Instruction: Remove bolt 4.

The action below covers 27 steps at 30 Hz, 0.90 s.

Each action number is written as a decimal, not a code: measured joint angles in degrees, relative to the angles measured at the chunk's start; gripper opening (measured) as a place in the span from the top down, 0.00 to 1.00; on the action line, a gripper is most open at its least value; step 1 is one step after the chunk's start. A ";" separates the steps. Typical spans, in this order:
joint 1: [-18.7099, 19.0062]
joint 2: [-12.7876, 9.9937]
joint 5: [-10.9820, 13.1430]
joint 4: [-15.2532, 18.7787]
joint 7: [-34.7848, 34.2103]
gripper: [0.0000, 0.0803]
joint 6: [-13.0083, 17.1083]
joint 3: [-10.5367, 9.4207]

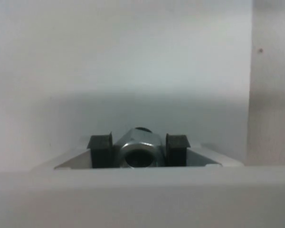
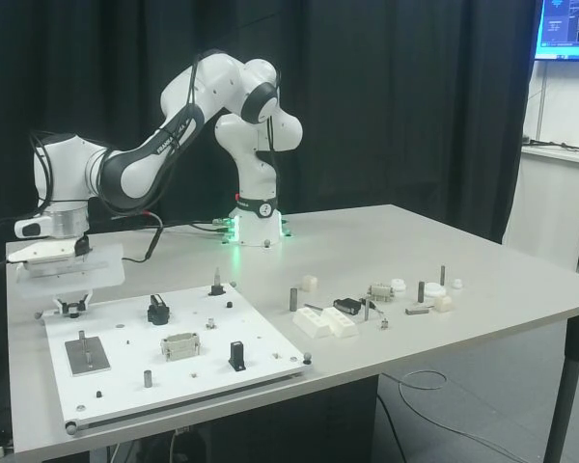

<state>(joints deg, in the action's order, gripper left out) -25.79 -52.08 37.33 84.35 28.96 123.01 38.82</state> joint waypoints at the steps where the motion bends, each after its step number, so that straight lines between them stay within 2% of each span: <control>1: 0.00 0.00 -0.01 0.00 2.00 0.70 -0.02 0.00; 19: 0.01 0.00 -0.69 -0.28 33.82 0.70 -0.61 -0.01; 27: 0.08 -0.01 -1.28 -0.43 39.60 0.70 -0.75 -0.07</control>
<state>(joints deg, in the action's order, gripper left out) -25.71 -52.09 36.06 83.92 68.55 122.26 38.75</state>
